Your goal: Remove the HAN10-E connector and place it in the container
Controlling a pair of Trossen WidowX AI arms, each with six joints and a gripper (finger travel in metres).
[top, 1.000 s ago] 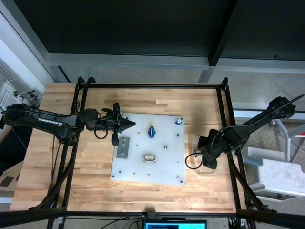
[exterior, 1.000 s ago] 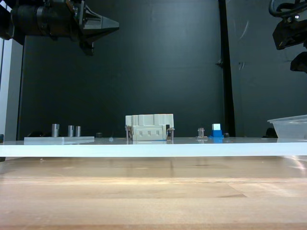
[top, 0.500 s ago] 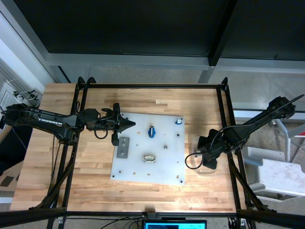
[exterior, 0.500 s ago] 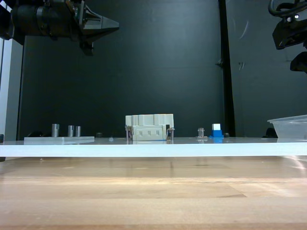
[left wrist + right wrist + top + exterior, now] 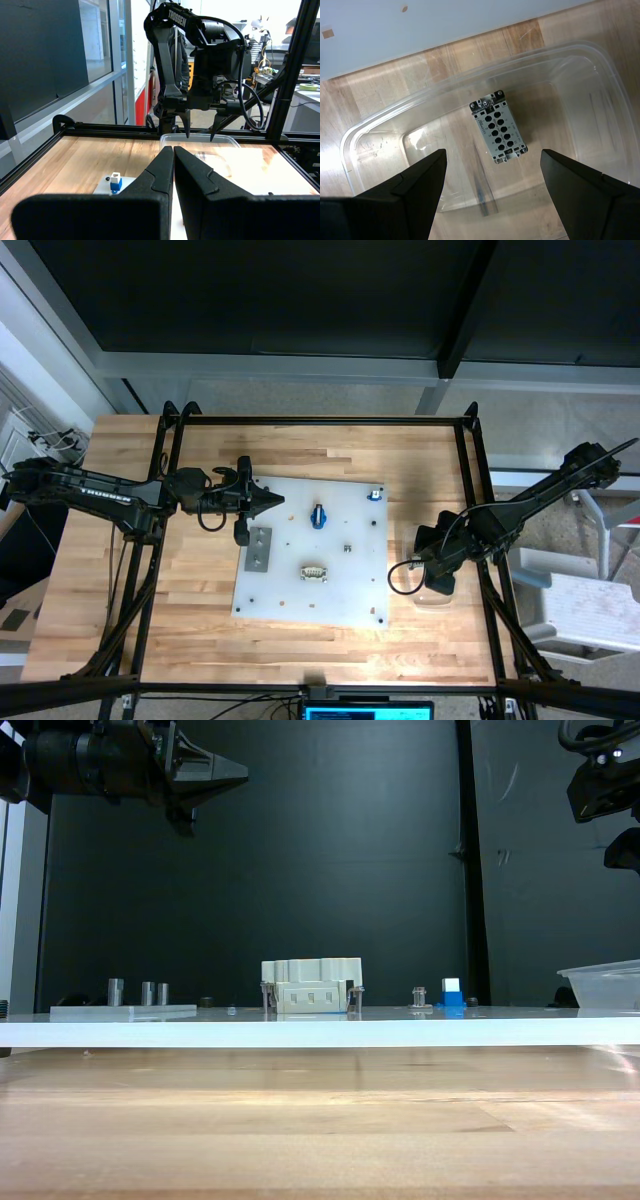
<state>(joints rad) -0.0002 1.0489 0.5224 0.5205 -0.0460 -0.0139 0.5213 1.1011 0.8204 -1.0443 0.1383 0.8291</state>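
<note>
The HAN10-E connector [image 5: 498, 132], a small grey block with two rows of holes, lies flat on the floor of the clear container [image 5: 600, 56]. My right gripper [image 5: 492, 151] hangs open straight above it, holding nothing and apart from the connector. From above, the right gripper [image 5: 433, 573] covers most of the container [image 5: 440, 599], which stands on the wood just right of the white board [image 5: 350, 610]. My left gripper [image 5: 277, 499] is shut and empty, held high over the board's back left part, pointing right.
A beige housing [image 5: 313, 573] is still mounted on the board, with a blue upright part [image 5: 318, 516], a grey metal plate [image 5: 259, 547] and small posts around it. A black frame rail [image 5: 320, 421] borders the table.
</note>
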